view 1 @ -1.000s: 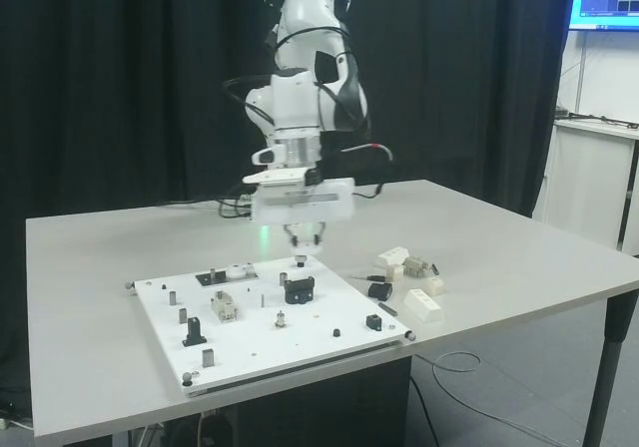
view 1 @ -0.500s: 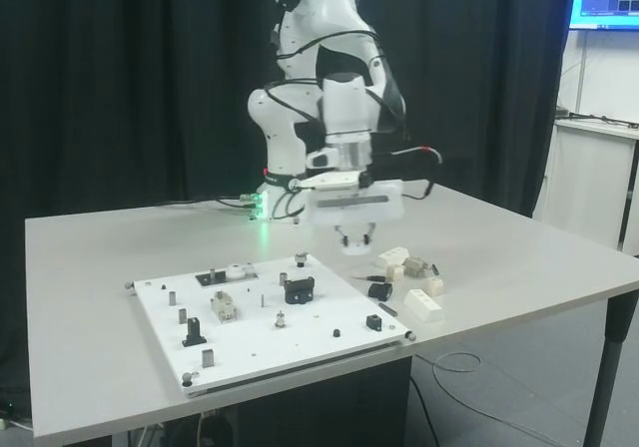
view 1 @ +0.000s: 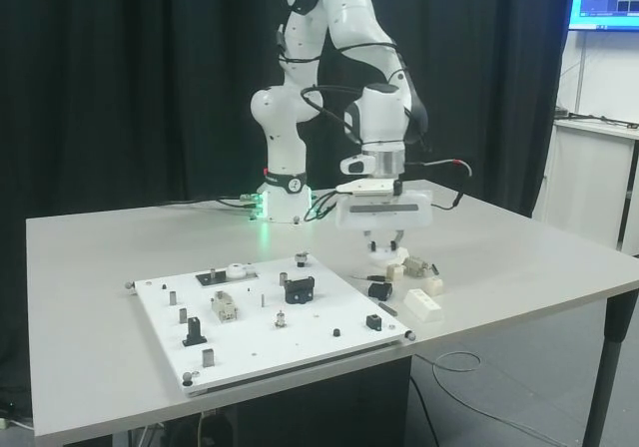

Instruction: Place large gear.

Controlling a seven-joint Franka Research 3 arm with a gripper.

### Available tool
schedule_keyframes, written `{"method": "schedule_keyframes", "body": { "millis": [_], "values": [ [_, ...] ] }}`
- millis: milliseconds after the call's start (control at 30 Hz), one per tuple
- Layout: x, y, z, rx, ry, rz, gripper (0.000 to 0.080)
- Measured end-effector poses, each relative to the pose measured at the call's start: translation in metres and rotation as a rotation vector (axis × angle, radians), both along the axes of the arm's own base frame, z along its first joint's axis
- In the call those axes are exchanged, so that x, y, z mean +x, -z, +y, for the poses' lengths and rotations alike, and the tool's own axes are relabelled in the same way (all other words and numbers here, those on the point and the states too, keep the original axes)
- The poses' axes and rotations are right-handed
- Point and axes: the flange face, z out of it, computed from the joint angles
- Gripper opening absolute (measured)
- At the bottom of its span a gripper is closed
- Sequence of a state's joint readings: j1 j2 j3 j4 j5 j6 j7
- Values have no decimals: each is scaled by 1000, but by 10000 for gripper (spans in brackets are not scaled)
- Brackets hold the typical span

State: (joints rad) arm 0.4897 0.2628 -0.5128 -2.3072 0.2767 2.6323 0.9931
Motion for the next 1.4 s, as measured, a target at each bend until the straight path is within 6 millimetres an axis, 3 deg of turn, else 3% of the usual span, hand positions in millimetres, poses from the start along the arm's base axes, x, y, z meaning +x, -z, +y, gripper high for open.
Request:
{"method": "schedule_keyframes", "body": {
  "millis": [433, 933, 967, 1133, 1167, 1333, 1367, 1400],
  "values": [
    [5, 16, 32, -34, -40, -28, 329],
    [10, 23, 52, -40, -63, -47, 329],
    [11, 24, 53, -40, -63, -47, 507],
    [12, 24, 54, -41, -68, -48, 507],
    [12, 24, 55, -42, -70, -48, 735],
    [13, 24, 56, -48, -80, -48, 735],
    [13, 24, 56, -48, -80, -49, 786],
    [13, 24, 56, -48, -80, -49, 786]
  ]
}}
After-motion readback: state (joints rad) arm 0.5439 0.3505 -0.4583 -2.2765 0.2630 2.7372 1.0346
